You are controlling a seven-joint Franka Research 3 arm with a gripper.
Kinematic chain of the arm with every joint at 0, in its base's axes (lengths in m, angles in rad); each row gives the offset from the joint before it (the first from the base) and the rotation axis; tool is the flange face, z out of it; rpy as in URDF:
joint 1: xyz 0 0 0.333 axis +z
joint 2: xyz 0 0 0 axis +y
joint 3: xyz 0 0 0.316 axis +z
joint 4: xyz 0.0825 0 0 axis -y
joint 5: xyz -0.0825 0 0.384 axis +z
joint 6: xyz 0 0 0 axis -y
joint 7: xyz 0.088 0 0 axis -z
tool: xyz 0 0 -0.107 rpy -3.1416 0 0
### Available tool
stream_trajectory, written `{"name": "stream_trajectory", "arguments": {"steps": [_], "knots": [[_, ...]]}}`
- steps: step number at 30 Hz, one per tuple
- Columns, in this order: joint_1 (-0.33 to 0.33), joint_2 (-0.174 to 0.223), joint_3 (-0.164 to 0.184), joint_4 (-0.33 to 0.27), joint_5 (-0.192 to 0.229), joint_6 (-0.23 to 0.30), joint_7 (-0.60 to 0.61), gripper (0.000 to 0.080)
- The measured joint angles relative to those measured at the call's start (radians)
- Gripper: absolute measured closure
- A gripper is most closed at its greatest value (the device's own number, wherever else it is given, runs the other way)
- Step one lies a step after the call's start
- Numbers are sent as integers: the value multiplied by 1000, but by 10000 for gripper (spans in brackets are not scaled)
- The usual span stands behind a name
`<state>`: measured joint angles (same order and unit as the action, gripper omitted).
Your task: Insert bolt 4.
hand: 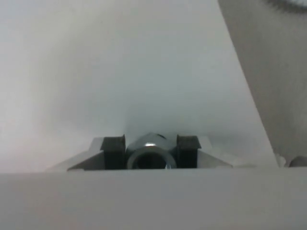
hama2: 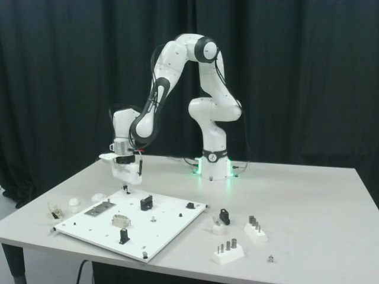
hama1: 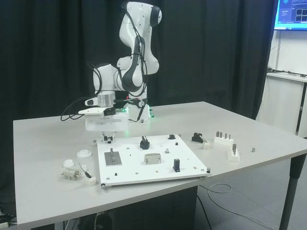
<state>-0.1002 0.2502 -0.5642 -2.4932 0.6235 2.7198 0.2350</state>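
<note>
In the wrist view my gripper (hand: 150, 162) is shut on a grey bolt (hand: 150, 152). Its hollow hex head faces the camera between the two black fingertips (hand: 113, 151). The white board (hand: 144, 72) lies below. In the room views the gripper (hama1: 108, 139) (hama2: 125, 188) hangs a little above the far left corner of the white board (hama1: 144, 170) (hama2: 172, 228), pointing straight down. Whether the bolt's lower end touches the board cannot be told.
On the board stand black fixtures (hama1: 144, 143) (hama1: 176, 164), a grey block (hama1: 152, 158) and a plate with a peg (hama1: 112, 157). White bolt holders (hama1: 223, 140) (hama1: 233, 154) sit to its right on the table. White rings (hama1: 84, 153) and a connector (hama1: 69, 173) lie to its left.
</note>
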Motion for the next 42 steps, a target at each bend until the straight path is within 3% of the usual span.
{"name": "stream_trajectory", "arguments": {"steps": [25, 42], "knots": [[8, -4, -1, -15, 6, 34, 443, 577], [17, -4, -9, -15, -2, 34, 525, 577]]}}
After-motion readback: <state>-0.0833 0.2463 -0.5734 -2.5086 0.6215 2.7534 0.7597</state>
